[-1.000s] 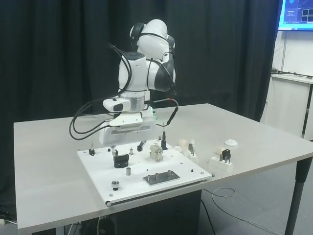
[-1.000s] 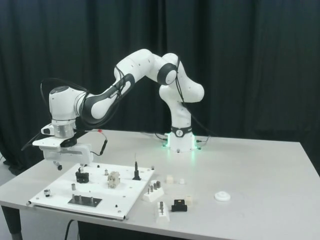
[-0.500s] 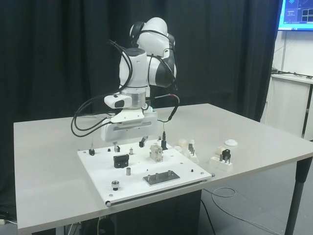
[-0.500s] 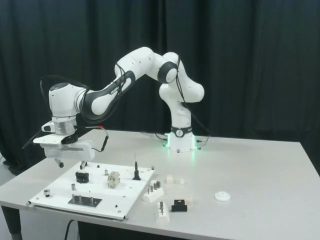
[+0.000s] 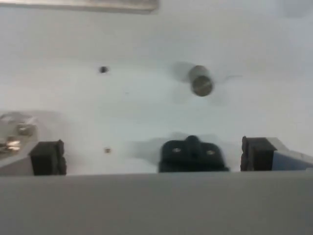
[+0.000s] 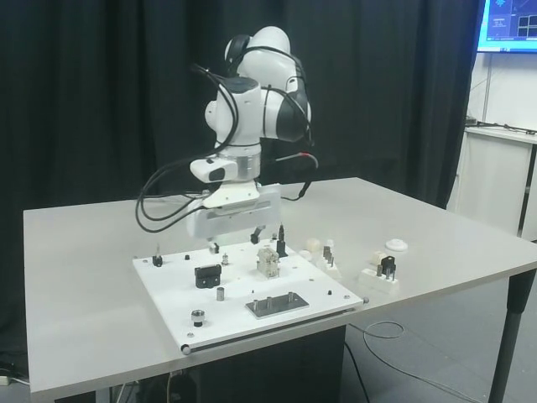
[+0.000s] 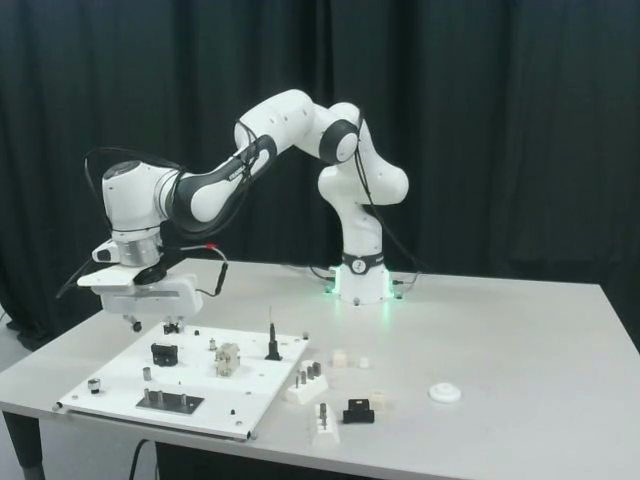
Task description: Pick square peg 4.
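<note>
My gripper [image 6: 235, 243] hangs open above the back part of the white board [image 6: 277, 323], and nothing is between its fingers. In the wrist view the two black fingertips [image 5: 48, 157] stand wide apart over the board, on which lie a black block [image 5: 191, 152] and a short grey round peg [image 5: 201, 81]. Small dark pegs stand in white holders [image 6: 329, 252] [image 6: 382, 273] on the table beside the board, away from the gripper. I cannot tell which one is square peg 4. In the second room view the gripper [image 7: 155, 322] hovers over the board's far left corner.
The board carries a black block [image 6: 206, 274], a grey plate with two pins [image 6: 277, 304], a small white part [image 6: 268, 259] and a tall black pin [image 7: 271, 345]. A white disc [image 7: 445, 393] lies on the grey table [image 7: 520, 350]. Cables loop from the wrist.
The arm has lifted the gripper and swung it sideways over the board, toward the board's middle in the first room view. Its fingers stay open and hold nothing.
</note>
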Controlling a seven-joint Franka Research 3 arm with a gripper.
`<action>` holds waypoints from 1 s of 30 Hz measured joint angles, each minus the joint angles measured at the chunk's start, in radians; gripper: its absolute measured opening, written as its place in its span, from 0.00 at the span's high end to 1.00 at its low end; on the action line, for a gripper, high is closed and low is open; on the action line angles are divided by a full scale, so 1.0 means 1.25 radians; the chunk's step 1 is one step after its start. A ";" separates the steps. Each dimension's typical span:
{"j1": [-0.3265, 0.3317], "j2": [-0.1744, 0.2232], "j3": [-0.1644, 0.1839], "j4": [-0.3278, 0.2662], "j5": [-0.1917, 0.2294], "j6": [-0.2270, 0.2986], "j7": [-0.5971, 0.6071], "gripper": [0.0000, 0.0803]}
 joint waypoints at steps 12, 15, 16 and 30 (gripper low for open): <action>0.066 -0.026 0.003 -0.011 0.007 -0.053 0.119 0.00; 0.085 -0.036 0.003 -0.016 0.006 -0.068 0.142 0.00; 0.092 -0.040 0.003 -0.019 0.005 -0.071 0.149 0.00; 0.180 -0.108 0.003 -0.104 -0.029 -0.084 0.233 0.00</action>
